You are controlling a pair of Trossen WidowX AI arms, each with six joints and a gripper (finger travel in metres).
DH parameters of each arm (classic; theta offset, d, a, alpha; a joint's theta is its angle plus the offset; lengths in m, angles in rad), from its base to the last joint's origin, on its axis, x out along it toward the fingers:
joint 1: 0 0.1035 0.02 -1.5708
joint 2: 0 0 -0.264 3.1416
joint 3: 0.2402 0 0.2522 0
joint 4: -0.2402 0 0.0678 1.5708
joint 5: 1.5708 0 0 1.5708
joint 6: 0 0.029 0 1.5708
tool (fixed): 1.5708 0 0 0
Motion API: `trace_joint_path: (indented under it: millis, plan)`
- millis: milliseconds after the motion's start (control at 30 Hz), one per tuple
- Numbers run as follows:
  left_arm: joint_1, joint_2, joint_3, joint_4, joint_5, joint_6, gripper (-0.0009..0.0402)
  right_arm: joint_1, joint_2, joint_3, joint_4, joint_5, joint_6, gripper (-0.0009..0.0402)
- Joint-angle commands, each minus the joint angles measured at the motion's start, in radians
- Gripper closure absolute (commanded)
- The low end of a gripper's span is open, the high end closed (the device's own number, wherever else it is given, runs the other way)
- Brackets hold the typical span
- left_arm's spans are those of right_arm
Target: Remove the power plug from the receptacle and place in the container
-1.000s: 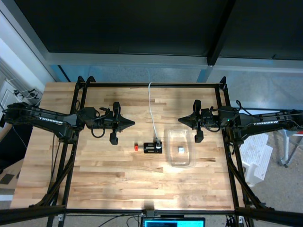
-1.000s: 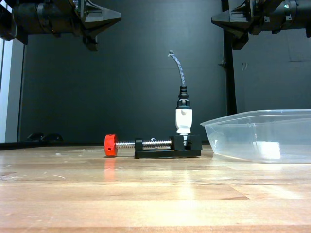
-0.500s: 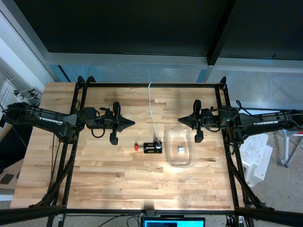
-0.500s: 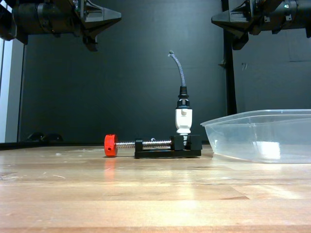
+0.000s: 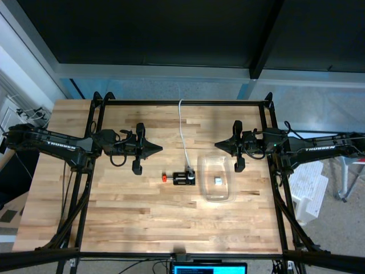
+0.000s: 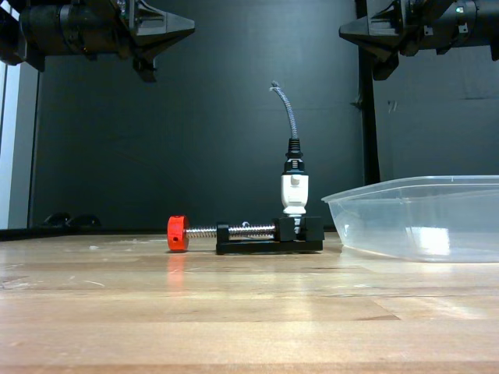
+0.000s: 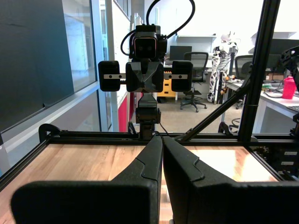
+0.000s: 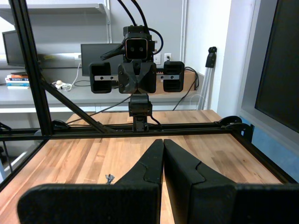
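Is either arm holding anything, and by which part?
Nothing. The left gripper and right gripper hover above the table, jaws shut and empty; the power plug sits in its receptacle.

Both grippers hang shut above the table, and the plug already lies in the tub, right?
No: the plug stands in the socket, outside the tub, as the low view shows. The left gripper and right gripper do hang shut above the table.

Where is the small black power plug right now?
Low view: the black power plug stands plugged into the white receptacle, left of the clear plastic tub; left gripper and right gripper hang high above.
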Motion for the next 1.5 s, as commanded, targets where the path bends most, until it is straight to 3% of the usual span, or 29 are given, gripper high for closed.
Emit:
trace_joint_path:
  millis: [33, 233, 300, 433, 567, 967, 1100, 1233, 1433, 1500]
  plan:
    - [0.0, 0.0, 0.0, 0.0, 0.0, 0.0, 0.0393, 0.0, 0.0, 0.0, 0.001, 0.0, 0.0, 0.0393]
    - [0.0, 0.0, 0.0, 0.0, 0.0, 0.0, 0.0393, 0.001, 0.002, 0.001, -0.005, -0.001, 0.021, 0.0393]
    - [0.0, 0.0, 0.0, 0.0, 0.0, 0.0, 0.0393, 0.001, 0.002, 0.001, -0.024, -0.024, 0.051, 0.0393]
    - [0.0, 0.0, 0.0, 0.0, 0.0, 0.0, 0.0393, 0.002, 0.012, 0.014, -0.128, -0.053, 0.092, 0.0393]
    - [0.0, 0.0, 0.0, 0.0, 0.0, 0.0, 0.0393, 0.004, 0.047, 0.062, -0.278, -0.053, 0.097, 0.0393]
    - [0.0, 0.0, 0.0, 0.0, 0.0, 0.0, 0.0393, 0.01, 0.334, 0.356, -0.737, -0.05, 0.079, 0.0393]
    - [0.0, 0.0, 0.0, 0.0, 0.0, 0.0, 0.0393, 0.024, 0.444, 0.455, -0.866, -0.04, 0.09, 0.0393]
    - [0.0, 0.0, 0.0, 0.0, 0.0, 0.0, 0.0393, 0.053, 0.536, 0.539, -0.95, -0.008, 0.107, 0.0386]
    - [0.0, 0.0, 0.0, 0.0, 0.0, 0.0, 0.0393, 0.1, 0.635, 0.637, -0.999, 0.056, 0.129, 0.0332]
    - [0.0, 0.0, 0.0, 0.0, 0.0, 0.0, 0.0393, 0.113, 0.671, 0.673, -1.019, 0.061, 0.131, 0.0308]
